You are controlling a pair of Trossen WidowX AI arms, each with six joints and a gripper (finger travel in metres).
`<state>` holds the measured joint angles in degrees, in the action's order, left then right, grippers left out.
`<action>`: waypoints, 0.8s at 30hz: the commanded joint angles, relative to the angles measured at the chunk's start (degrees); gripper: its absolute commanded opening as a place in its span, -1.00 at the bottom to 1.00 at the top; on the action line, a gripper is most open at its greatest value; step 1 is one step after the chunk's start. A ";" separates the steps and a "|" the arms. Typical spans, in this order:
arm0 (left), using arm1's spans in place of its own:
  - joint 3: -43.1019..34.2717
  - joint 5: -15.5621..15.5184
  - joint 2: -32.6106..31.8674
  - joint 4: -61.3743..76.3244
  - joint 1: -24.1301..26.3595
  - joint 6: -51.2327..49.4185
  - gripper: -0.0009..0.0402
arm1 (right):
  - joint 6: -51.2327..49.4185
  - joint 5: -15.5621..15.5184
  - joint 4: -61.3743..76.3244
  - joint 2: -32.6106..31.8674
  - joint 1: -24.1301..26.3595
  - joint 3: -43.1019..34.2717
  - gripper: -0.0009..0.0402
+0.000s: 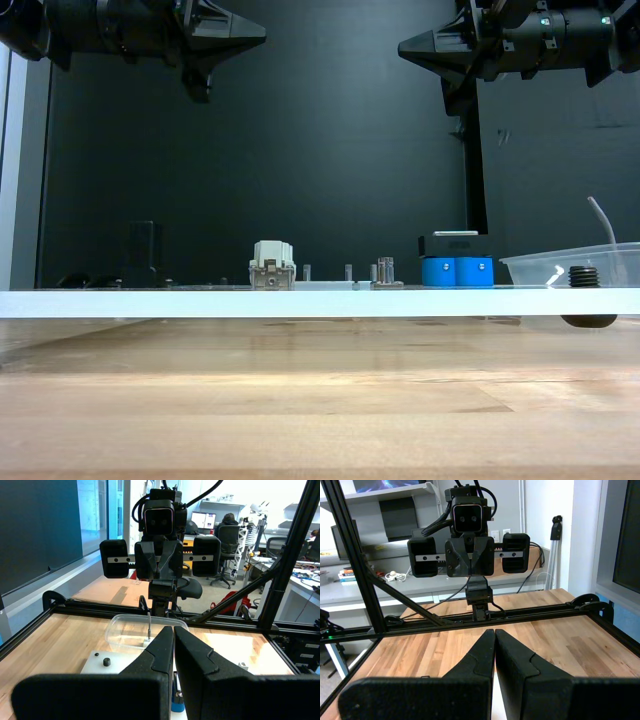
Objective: Pick the RJ45 connector and install on the taskboard
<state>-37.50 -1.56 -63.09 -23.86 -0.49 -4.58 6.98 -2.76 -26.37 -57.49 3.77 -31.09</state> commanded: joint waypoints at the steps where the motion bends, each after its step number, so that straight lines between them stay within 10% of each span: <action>1: 0.00 0.02 0.00 0.00 -0.04 0.00 -0.95 | 0.02 0.00 -0.02 0.00 -0.02 0.00 -0.96; 16: 0.00 0.02 0.00 0.00 -0.02 0.00 -0.95 | 2.43 -0.37 1.66 0.13 -0.02 -0.39 -0.96; 24: 0.00 0.02 0.00 0.00 -0.04 0.00 -0.95 | -0.35 -0.28 33.86 1.75 -0.04 -8.87 -0.96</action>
<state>-37.50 -1.56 -63.09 -23.86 -0.51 -4.58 7.53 -3.07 1.43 -55.72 3.75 -38.20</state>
